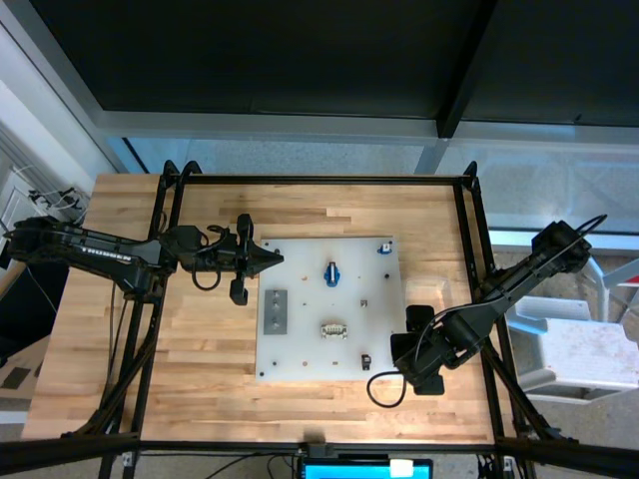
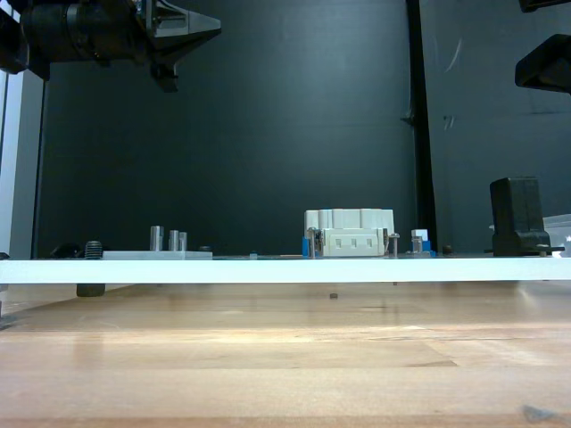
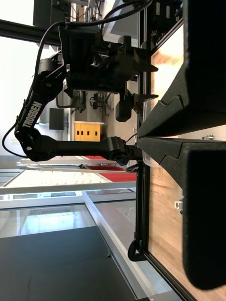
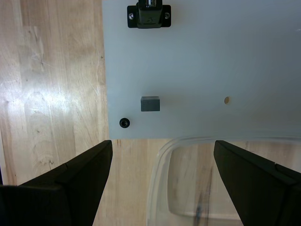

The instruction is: Pick the 16mm bar and place in it's hole on the taskboard

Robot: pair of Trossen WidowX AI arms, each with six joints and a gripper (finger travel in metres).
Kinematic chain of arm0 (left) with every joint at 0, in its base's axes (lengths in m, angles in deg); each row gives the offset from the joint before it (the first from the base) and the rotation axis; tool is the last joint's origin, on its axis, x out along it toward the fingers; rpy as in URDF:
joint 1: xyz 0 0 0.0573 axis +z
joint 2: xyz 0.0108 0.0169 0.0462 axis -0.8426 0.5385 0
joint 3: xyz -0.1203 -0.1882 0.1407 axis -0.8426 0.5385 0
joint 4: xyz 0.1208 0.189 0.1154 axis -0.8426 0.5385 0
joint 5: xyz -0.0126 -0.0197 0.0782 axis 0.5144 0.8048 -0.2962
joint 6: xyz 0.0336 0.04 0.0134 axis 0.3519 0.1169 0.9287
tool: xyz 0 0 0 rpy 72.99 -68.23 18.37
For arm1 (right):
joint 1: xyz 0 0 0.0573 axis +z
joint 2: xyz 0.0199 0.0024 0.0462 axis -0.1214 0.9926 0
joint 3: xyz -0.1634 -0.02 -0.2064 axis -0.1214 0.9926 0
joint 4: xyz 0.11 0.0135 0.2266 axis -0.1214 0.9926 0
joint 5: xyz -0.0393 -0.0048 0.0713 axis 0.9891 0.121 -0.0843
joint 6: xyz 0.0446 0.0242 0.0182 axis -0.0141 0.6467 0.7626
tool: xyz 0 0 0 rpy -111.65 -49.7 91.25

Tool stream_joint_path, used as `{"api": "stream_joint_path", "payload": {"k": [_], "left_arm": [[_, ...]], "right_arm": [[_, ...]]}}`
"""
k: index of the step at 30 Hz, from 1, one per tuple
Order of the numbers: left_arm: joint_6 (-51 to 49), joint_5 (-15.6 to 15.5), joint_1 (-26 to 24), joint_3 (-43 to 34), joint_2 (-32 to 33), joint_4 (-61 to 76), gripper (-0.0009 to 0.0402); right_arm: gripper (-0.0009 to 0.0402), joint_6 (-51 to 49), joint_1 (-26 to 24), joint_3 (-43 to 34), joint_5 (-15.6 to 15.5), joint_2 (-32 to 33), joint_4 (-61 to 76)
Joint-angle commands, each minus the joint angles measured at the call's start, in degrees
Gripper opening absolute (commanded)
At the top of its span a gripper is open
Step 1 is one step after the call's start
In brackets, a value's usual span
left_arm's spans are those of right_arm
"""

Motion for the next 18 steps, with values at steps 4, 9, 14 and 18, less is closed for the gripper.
{"api": "stream_joint_path", "payload": {"k": [4, 9, 14, 18], "left_arm": [[0.0, 0.0, 0.0, 0.0, 0.0, 0.0, 0.0000], [0.0, 0.0, 0.0, 0.0, 0.0, 0.0, 0.0000], [0.0, 0.0, 0.0, 0.0, 0.0, 0.0, 0.0000], [0.0, 0.0, 0.0, 0.0, 0.0, 0.0, 0.0000]], "right_arm": [[0.0304, 0.0, 0.1, 0.0, 0.0, 0.0, 0.0], [0.0304, -0.4, 0.1, 0.0, 0.0, 0.0, 0.0], [0.0304, -0.4, 0.1, 0.0, 0.0, 0.0, 0.0], [0.0304, -0.4, 0.1, 0.0, 0.0, 0.0, 0.0]]}}
